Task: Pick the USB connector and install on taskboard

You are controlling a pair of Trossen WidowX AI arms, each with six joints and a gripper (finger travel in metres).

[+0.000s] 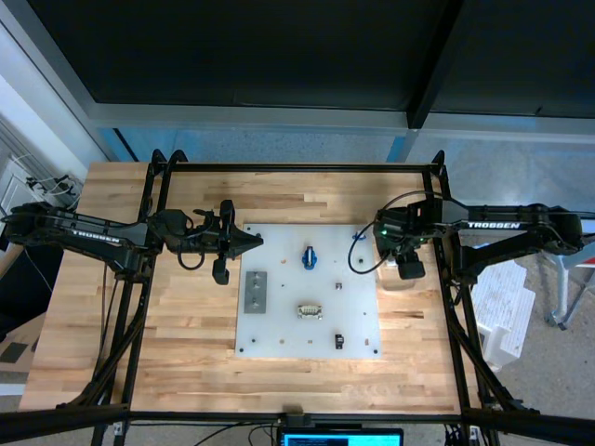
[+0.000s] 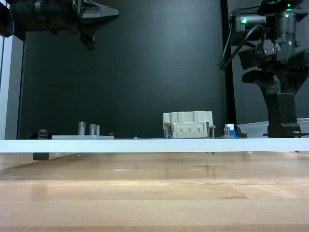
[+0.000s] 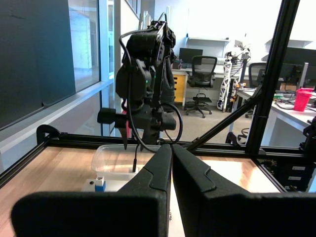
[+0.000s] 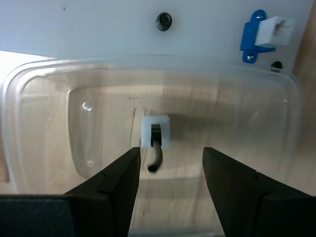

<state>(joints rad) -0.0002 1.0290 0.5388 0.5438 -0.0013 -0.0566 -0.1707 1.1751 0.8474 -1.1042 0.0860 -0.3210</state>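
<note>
White "TROSSEN" lettering runs along the black left arm (image 1: 84, 234) and right arm (image 1: 502, 226). The butcher-block table (image 1: 139, 344) carries the matte white taskboard (image 1: 279, 316). The left pincer (image 1: 253, 239) hovers over the board's far left corner, its fingers pressed together. The right pincer (image 4: 170, 153) hangs spread over a clear plastic tub (image 4: 29, 84) just right of the board. Inside the tub lies what looks like the USB connector (image 4: 155, 129), a small white block with a black cord.

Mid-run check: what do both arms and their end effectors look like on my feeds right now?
Both arms are matte black with white TROSSEN lettering and looping black cables. The left end effector, raised near the taskboard's far-left corner, has two black wedge-shaped fingers tapering to a point. The right end effector, over the clear container, has matching angular black fingers; green lights glow on that arm.
</note>
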